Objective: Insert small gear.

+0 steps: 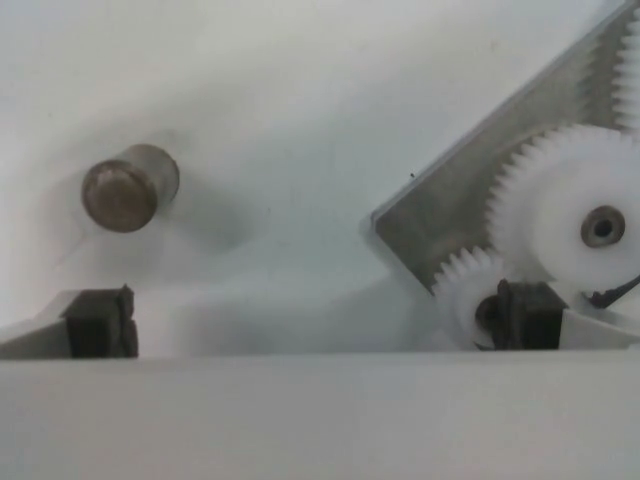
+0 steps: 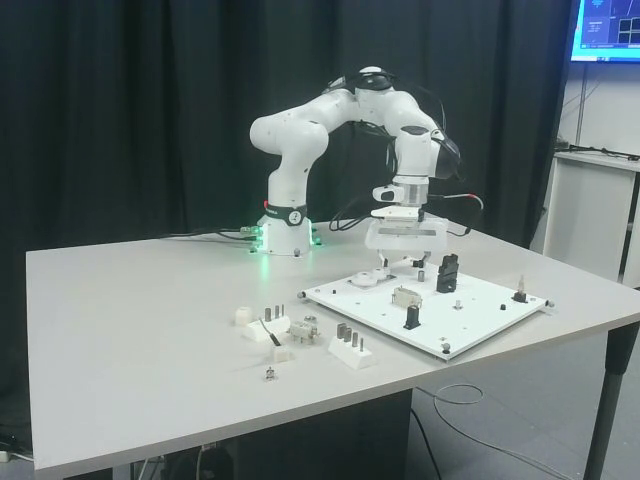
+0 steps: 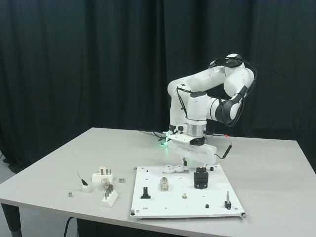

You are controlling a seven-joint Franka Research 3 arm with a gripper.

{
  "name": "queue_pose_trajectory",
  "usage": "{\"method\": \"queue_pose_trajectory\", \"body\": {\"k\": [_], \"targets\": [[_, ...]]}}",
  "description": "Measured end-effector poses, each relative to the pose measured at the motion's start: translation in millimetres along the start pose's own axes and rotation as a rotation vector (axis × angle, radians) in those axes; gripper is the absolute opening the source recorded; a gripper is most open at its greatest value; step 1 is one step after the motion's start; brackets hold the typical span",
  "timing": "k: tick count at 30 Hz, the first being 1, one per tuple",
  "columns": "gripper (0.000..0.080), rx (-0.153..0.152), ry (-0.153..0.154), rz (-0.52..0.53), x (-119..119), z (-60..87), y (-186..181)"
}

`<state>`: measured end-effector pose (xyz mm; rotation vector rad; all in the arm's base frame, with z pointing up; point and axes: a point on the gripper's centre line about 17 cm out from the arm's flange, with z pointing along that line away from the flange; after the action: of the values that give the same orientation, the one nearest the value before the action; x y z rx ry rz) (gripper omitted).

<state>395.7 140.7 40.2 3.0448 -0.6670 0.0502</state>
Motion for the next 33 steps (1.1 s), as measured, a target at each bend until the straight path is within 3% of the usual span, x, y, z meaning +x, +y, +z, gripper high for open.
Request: {"method": "queue_pose_trajectory", "body": {"k": [33], "targets": [[0.08, 0.017, -0.001, 0.013, 1.5, -1.1, -1.3]]}}
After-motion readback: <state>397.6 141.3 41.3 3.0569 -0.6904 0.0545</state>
